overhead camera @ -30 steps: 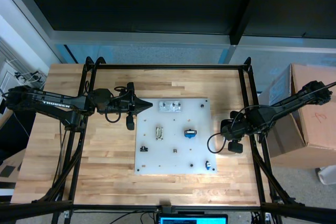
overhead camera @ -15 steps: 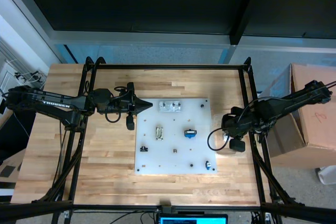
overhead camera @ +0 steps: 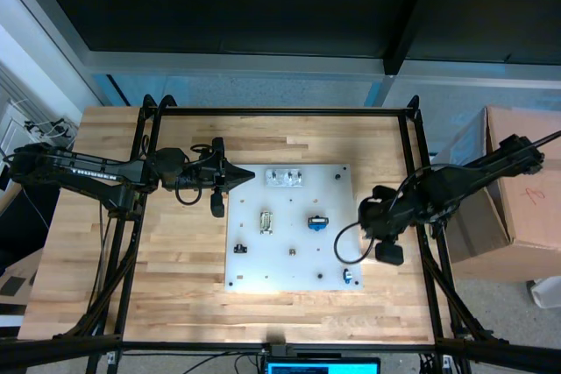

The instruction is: Pick the RJ45 connector and install on the taskboard

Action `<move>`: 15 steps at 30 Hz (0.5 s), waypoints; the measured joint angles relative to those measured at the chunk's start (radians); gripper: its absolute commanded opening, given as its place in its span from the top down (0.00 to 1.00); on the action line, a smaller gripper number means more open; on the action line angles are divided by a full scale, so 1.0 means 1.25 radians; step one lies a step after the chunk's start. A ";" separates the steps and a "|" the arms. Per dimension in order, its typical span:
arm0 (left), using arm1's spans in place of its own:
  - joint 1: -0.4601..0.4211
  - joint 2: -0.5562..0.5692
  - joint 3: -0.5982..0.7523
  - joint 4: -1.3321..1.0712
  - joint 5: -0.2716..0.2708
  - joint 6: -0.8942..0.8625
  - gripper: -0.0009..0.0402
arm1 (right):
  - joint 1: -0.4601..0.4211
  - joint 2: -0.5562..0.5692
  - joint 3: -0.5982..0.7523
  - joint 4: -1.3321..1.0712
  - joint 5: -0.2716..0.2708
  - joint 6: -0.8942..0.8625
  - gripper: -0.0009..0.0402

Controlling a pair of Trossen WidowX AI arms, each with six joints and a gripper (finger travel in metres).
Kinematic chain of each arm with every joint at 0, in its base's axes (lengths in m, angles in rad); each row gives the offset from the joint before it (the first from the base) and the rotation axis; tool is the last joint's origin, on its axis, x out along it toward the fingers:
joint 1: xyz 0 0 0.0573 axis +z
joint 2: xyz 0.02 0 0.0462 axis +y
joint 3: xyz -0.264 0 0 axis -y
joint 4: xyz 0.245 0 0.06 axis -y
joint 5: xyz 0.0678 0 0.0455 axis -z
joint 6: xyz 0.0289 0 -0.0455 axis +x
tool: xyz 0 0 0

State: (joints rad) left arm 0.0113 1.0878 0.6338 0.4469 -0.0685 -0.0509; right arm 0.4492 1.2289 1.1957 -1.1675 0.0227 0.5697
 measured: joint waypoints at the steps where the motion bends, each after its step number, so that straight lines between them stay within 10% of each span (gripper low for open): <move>1: 0.000 0.000 0.000 0.000 0.000 0.000 0.98 | 0.005 0.017 0.009 0.000 0.000 -0.001 0.98; 15: 0.000 0.000 0.000 0.000 0.000 0.000 0.98 | 0.034 0.235 0.154 -0.023 -0.020 -0.003 0.98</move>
State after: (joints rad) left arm 0.0113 1.0878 0.6338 0.4469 -0.0685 -0.0509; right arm 0.4923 1.5227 1.3880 -1.1965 -0.0017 0.5659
